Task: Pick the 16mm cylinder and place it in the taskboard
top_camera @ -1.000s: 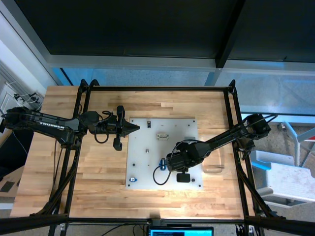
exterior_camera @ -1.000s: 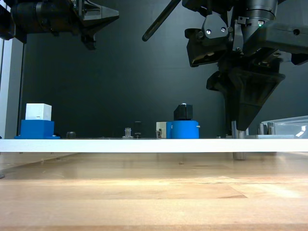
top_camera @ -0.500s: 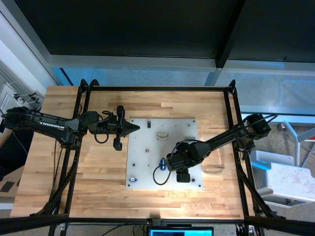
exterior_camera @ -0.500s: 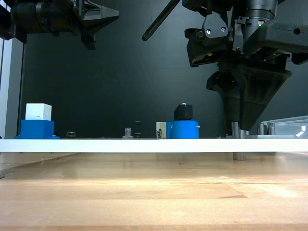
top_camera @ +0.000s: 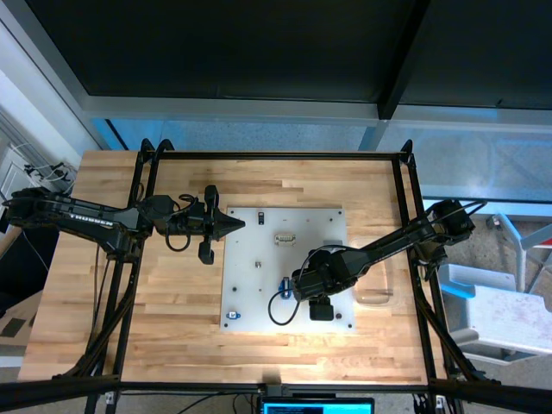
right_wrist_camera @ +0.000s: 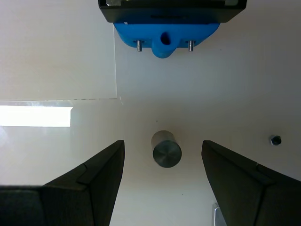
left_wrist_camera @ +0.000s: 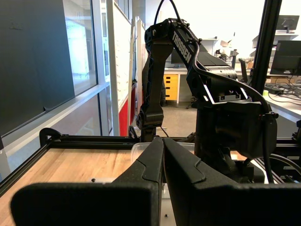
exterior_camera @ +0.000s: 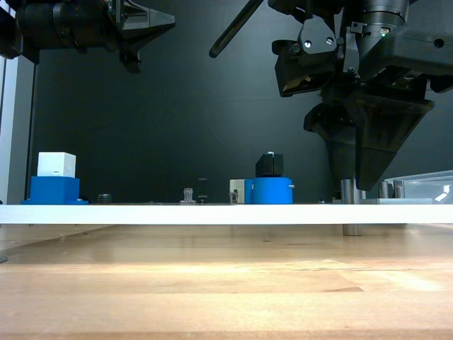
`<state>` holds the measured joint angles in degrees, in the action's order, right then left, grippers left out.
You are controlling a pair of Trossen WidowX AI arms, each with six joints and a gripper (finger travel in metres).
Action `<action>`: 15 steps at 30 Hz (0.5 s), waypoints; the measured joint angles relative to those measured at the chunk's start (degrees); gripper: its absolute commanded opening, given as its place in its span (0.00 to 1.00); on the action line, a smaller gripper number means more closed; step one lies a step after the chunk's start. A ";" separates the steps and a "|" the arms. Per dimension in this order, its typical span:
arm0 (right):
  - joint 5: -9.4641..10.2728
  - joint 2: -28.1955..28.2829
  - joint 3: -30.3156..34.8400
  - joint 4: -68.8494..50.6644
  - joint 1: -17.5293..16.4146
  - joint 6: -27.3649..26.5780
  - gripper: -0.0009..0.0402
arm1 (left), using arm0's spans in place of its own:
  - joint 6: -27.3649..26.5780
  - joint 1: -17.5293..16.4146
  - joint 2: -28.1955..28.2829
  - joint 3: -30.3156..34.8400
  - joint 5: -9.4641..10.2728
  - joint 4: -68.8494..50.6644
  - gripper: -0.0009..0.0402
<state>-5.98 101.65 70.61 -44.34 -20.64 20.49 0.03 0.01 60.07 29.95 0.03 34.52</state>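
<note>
The 16mm cylinder (right_wrist_camera: 166, 151), a short grey metal peg, stands upright in the white taskboard (right_wrist_camera: 61, 56). In the low view the cylinder (exterior_camera: 347, 193) goes through the taskboard (exterior_camera: 177, 213) and pokes out underneath. My right gripper (right_wrist_camera: 162, 142) hangs open straight above it, one finger on each side and neither touching. From above, the right gripper (top_camera: 317, 297) hides the peg over the near right part of the taskboard (top_camera: 259, 285). My left gripper (top_camera: 235, 222) is shut on nothing, held high over the board's far left edge.
A blue upright part (exterior_camera: 269, 188) stands just left of the peg, and a blue base with a white block (exterior_camera: 55, 178) sits at the board's near left. A clear plastic tray (top_camera: 376, 290) lies right of the board. A beige connector (top_camera: 283, 238) is farther back.
My right gripper's fingers have spread apart and let go of the cylinder, which stays standing in the board. The left arm has not moved.
</note>
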 measured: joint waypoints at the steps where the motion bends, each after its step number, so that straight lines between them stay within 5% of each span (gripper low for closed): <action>1: 0.00 -0.02 0.00 0.00 0.00 0.00 0.58 | 0.00 0.00 0.00 -0.02 -0.02 0.00 0.02; 15: -0.28 -1.97 0.09 -1.64 -0.13 -0.02 0.58 | 0.00 0.00 0.00 -0.02 -0.02 0.00 0.02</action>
<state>-6.26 99.68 70.70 -45.98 -20.78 20.47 0.03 0.01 60.07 29.93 0.01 34.52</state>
